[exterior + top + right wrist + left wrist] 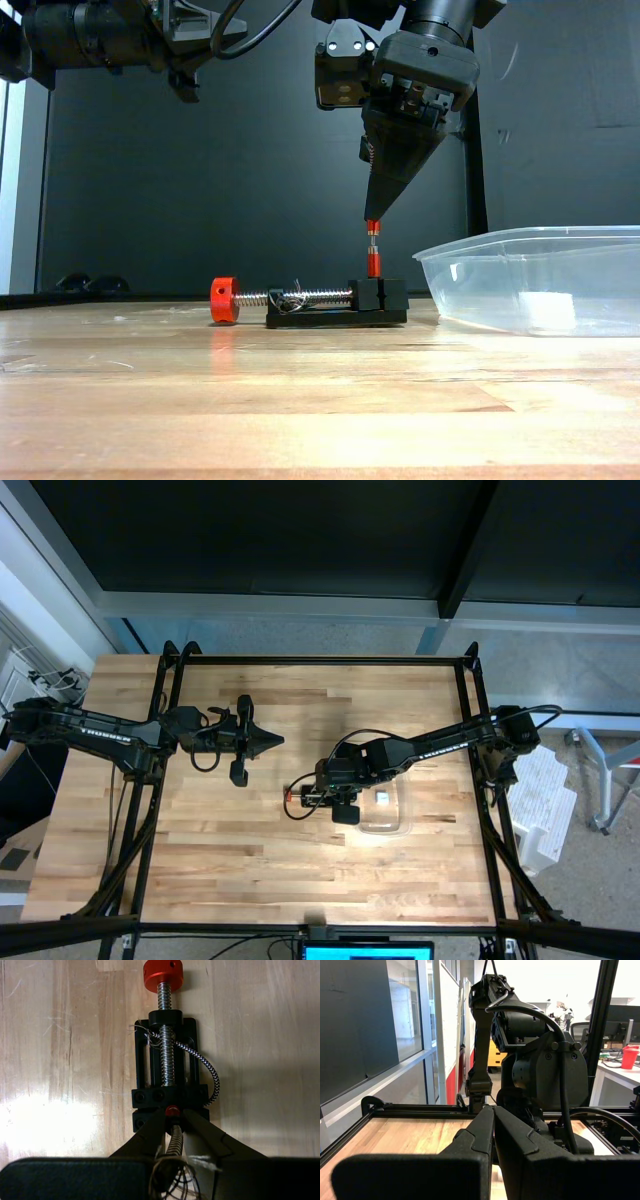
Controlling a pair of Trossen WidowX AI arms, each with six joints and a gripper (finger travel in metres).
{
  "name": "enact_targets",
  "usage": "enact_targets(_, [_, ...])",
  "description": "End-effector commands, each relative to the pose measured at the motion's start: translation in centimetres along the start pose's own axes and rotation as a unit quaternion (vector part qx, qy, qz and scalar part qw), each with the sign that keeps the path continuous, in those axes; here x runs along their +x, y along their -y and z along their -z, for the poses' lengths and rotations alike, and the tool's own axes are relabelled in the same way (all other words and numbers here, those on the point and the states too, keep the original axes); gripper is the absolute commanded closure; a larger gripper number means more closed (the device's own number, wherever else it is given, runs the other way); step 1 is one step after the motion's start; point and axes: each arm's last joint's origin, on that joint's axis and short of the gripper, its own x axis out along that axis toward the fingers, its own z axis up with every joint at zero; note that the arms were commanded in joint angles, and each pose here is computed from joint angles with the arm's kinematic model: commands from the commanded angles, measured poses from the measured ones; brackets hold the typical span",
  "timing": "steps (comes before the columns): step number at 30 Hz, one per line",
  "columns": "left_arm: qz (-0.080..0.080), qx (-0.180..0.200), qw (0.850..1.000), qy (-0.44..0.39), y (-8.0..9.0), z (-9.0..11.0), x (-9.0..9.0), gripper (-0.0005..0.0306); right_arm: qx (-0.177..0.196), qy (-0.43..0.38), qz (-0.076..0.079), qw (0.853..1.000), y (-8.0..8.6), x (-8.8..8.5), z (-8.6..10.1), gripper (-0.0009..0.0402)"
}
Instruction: Pick the RCA connector and install on taskboard
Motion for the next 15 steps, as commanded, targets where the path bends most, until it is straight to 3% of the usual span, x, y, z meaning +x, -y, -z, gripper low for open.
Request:
enact_targets(1, [0.0,0.0,1.0,0.0,0.0,-0.01,0.01,0.03,-0.001,0.001,0.001,1.0,-0.01,0.01,0.01,0.0392])
enact_targets(8, [0.0,0.0,1.0,0.0,0.0,-0.01,0.01,0.03,-0.008,0.0,0.013,1.0,0.07,0.01,0.05,0.0392])
enact_targets(15, [0.0,0.0,1.0,0.0,-0.01,-0.01,0.01,0.03,-0.008,0.0,0.012,1.0,0.08,0.02,0.05,0.0392])
